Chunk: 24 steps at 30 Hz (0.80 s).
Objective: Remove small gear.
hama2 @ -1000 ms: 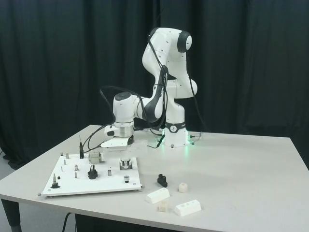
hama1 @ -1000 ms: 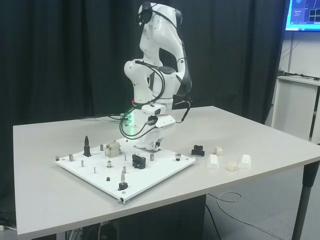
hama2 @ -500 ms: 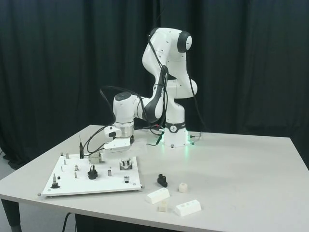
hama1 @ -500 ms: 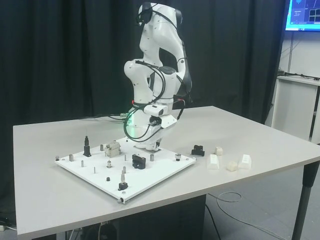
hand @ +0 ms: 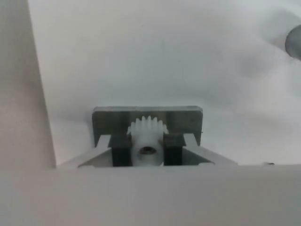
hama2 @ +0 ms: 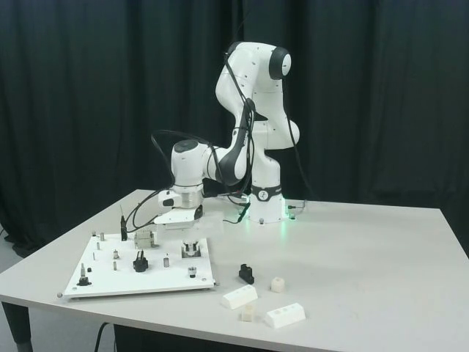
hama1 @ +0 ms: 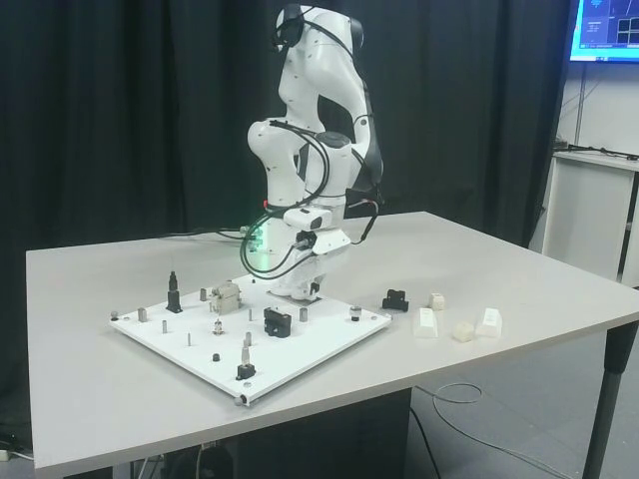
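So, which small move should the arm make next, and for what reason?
Probably a straight lift. In the wrist view the small gear sits between the two black fingers of the gripper, just in front of a grey bracket on the white board. Rising vertically should free it without scraping the bracket.

robotics lab / test cell: white franka arm (hama2: 245,139) bolted on grey table (hama2: 366,257), black curtains (hama2: 88,95) all round, white assembly board (hama1: 300,349) w/ pegs + fixtures, monitor (hama1: 605,28) in corner, cables (hama1: 454,394) hanging off table edge.
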### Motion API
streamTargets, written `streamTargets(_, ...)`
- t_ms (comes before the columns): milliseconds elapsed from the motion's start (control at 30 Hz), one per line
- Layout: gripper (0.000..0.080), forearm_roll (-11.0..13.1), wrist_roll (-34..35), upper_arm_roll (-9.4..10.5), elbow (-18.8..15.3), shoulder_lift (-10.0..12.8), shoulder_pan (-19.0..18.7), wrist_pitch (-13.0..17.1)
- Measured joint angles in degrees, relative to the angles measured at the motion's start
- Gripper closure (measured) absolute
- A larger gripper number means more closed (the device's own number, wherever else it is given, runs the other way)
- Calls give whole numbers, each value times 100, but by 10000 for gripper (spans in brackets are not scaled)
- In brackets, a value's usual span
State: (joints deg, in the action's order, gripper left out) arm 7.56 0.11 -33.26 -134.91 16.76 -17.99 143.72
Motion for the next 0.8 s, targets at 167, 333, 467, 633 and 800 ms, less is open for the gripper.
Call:
streamTargets(167, 665, -36, -465, 5, 3, -1, 0, 0)
streamTargets(333, 665, -36, -770, 5, 5, -1, 0, 0)
streamTargets(467, 665, -35, -762, 4, 5, -1, 0, 0)
streamTargets(633, 665, 6, -325, 3, 5, -7, 9, -9)
streamTargets(800, 665, 7, -17, 3, 7, -20, 12, -25)
